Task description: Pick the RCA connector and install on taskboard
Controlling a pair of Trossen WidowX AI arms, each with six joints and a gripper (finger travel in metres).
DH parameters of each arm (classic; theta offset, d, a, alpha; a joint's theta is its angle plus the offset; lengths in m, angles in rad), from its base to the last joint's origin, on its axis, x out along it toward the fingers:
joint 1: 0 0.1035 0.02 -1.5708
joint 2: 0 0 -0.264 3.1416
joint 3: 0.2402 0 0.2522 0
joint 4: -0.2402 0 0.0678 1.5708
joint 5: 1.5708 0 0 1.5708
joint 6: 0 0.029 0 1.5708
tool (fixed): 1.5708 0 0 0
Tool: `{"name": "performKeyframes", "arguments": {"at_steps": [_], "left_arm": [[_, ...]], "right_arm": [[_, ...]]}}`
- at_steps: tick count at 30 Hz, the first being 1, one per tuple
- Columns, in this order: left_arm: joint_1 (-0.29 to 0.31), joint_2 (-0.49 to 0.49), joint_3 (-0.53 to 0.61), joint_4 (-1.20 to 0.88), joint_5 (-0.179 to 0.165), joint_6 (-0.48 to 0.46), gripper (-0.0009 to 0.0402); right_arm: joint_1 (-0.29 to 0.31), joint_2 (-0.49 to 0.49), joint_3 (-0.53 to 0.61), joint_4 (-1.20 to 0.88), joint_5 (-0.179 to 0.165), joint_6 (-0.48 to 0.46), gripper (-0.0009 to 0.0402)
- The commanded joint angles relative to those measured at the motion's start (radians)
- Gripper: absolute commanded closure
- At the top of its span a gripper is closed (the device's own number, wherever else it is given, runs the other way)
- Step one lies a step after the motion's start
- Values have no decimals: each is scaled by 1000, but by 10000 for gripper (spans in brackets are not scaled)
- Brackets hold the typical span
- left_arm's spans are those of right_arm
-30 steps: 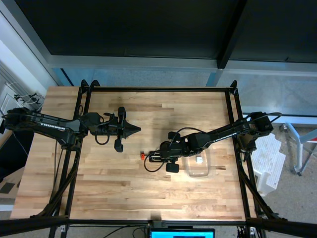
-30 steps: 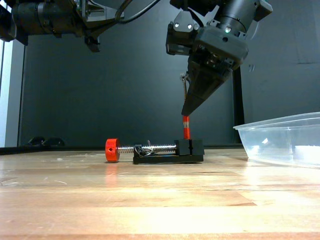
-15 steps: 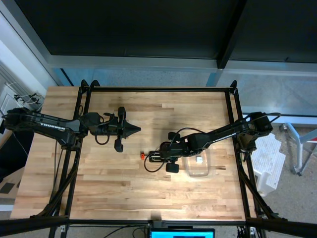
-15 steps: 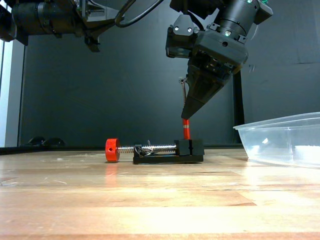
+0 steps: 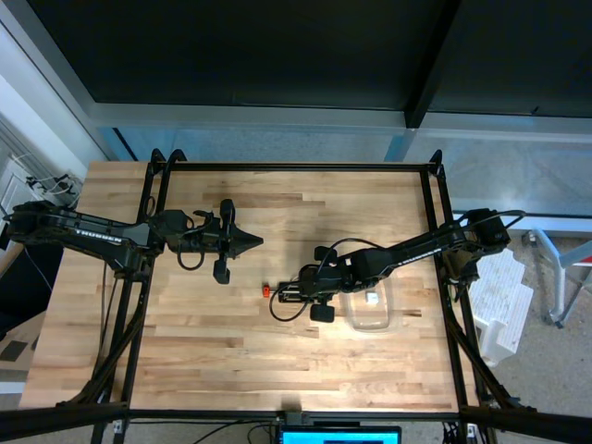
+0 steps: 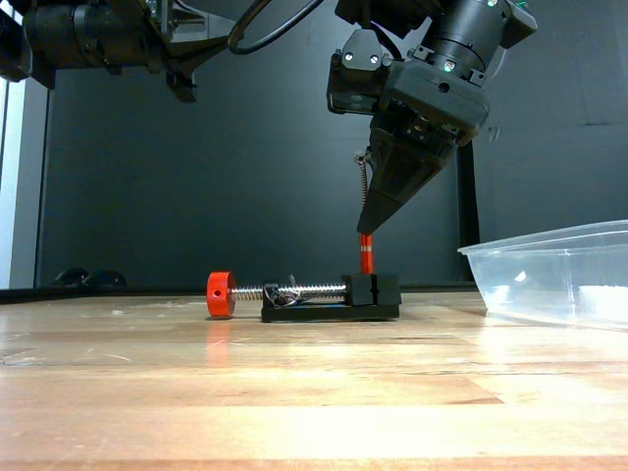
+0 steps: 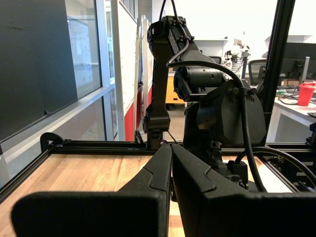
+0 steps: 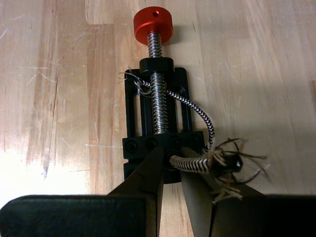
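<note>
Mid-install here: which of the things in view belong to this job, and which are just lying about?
In the job: taskboard; RCA connector, beside the right gripper, which hangs just above the taskboard.

Lying about: clear tray; white cube inside it; left gripper, shut, parked high at the left, away from the taskboard.

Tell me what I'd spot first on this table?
Probably the right gripper, a big black pointed claw poised at the top of a thin red upright pin on the small black block taskboard with its bright red round knob. The left gripper hovers shut farther left, and a clear plastic tray sits right of the block.
</note>
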Motion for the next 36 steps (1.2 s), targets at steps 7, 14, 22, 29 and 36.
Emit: {"name": "performKeyframes", "arguments": {"at_steps": [7, 14, 22, 29, 36], "left_arm": [[0, 0, 0, 0, 0, 0, 393], [0, 0, 0, 0, 0, 0, 393], [0, 0, 0, 0, 0, 0, 393], [0, 0, 0, 0, 0, 0, 393], [0, 0, 0, 0, 0, 0, 393]], "right_arm": [[1, 2, -2, -6, 0, 0, 393], [1, -1, 3, -6, -1, 0, 393], [1, -4, 3, -7, -1, -3, 361], [3, -15, 3, -7, -1, -3, 314], [6, -40, 3, -23, -1, -3, 279]]}}
